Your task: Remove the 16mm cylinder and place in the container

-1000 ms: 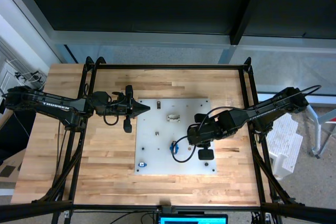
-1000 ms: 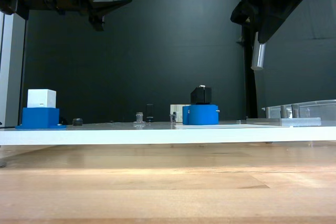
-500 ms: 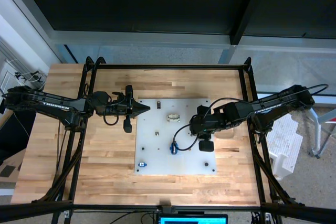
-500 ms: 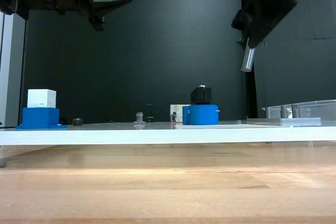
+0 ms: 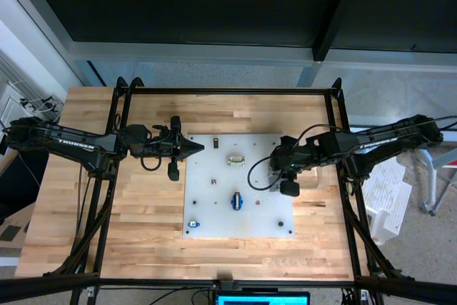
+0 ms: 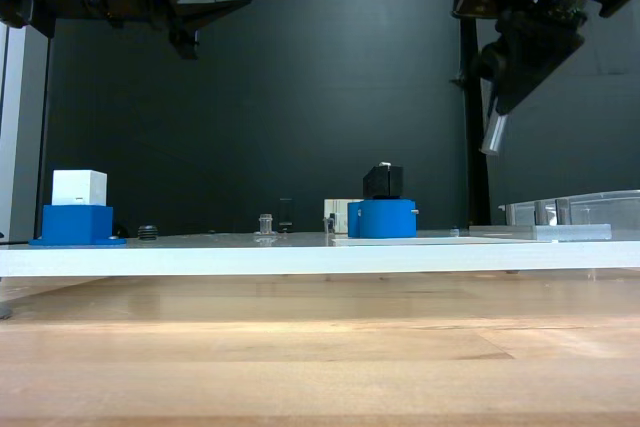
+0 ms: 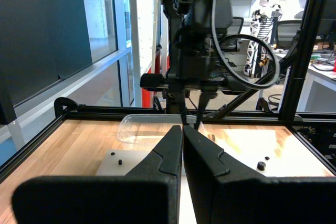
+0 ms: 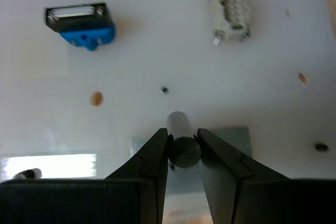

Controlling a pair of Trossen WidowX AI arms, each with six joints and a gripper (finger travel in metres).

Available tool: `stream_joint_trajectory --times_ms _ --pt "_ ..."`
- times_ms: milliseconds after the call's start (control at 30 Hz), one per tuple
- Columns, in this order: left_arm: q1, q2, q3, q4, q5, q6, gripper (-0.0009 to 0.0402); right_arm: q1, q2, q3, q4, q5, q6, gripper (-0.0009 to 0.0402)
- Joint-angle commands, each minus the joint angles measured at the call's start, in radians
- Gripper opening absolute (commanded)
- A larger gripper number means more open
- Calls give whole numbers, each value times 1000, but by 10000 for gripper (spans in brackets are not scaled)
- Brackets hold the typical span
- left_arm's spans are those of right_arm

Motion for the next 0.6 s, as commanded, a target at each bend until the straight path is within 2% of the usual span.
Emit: stream_joint_trajectory --times_ms 33,100,467,600 --pt "0 0 0 0 0 0 0 -14 -45 -43 6 25 2 4" --pt "0 0 0 0 0 0 0 -24 -73 -69 6 46 3 9" --pt "0 0 0 0 0 0 0 -52 -247 -210 -18 46 14 83" --pt "0 0 0 0 0 0 0 -53 -315 -252 -63 49 81 102"
